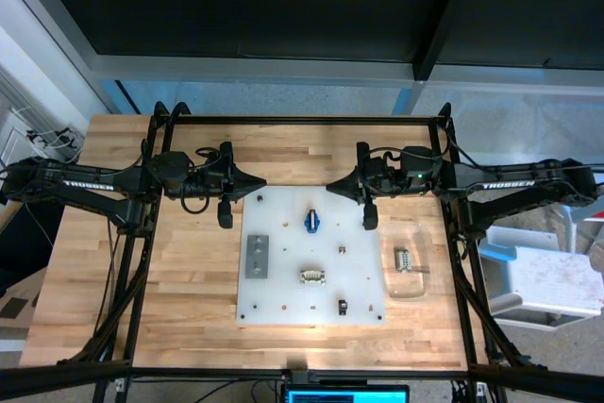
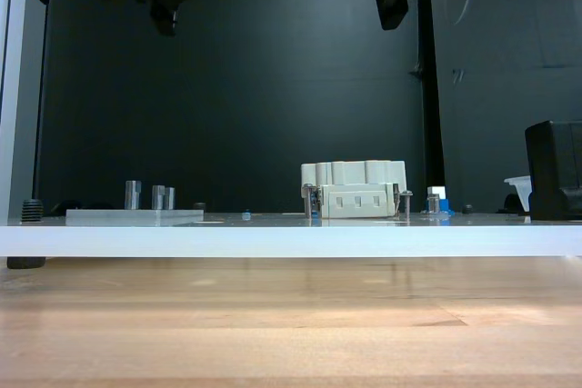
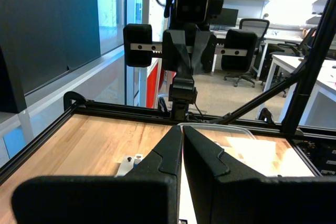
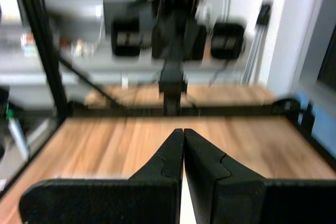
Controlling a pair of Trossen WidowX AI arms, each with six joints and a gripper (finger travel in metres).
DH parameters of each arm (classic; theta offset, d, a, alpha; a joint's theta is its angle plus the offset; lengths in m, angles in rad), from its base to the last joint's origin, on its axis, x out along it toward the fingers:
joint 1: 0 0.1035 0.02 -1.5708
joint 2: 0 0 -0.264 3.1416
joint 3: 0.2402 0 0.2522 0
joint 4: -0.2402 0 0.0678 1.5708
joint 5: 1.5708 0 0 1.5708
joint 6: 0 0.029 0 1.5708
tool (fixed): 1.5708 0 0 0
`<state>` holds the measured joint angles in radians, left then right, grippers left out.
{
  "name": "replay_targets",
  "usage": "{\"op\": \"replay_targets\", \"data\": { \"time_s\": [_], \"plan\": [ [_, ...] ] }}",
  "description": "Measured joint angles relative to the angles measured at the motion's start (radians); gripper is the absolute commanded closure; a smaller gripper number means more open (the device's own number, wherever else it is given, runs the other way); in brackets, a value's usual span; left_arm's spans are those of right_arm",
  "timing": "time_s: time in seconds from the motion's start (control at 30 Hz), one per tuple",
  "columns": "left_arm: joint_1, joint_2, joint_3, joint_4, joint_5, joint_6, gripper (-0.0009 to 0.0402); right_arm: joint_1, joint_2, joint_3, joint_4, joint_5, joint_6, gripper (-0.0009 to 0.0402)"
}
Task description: Pick the HAN10E connector and install in the HAN10E hub
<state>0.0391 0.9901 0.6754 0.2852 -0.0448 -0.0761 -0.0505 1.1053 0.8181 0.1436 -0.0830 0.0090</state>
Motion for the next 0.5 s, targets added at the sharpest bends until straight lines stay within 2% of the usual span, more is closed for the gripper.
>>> {"op": "replay_targets", "data": {
  "time_s": [0.07, 0.13, 0.27, 0.37, 0.5],
  "plan": [
    [0.0, 0.0, 0.0, 0.0, 0.0, -0.001, 0.0392, 0.001, 0.0, 0.056, -0.159, -0.013, -0.035, 0.0393],
    [0.0, 0.0, 0.0, 0.0, 0.0, -0.001, 0.0393, 0.002, 0.001, 0.106, -0.31, -0.041, -0.068, 0.0393],
    [0.0, 0.0, 0.0, 0.0, 0.0, -0.001, 0.0392, 0.006, 0.003, 0.185, -0.535, -0.056, -0.145, 0.0393],
    [0.0, 0.0, 0.0, 0.0, 0.0, -0.001, 0.0392, 0.009, 0.003, 0.232, -0.694, -0.083, -0.236, 0.0393],
    [0.0, 0.0, 0.0, 0.0, 0.0, -0.001, 0.0393, 0.021, 0.003, 0.269, -0.857, -0.087, -0.347, 0.0393]
  ]
}}
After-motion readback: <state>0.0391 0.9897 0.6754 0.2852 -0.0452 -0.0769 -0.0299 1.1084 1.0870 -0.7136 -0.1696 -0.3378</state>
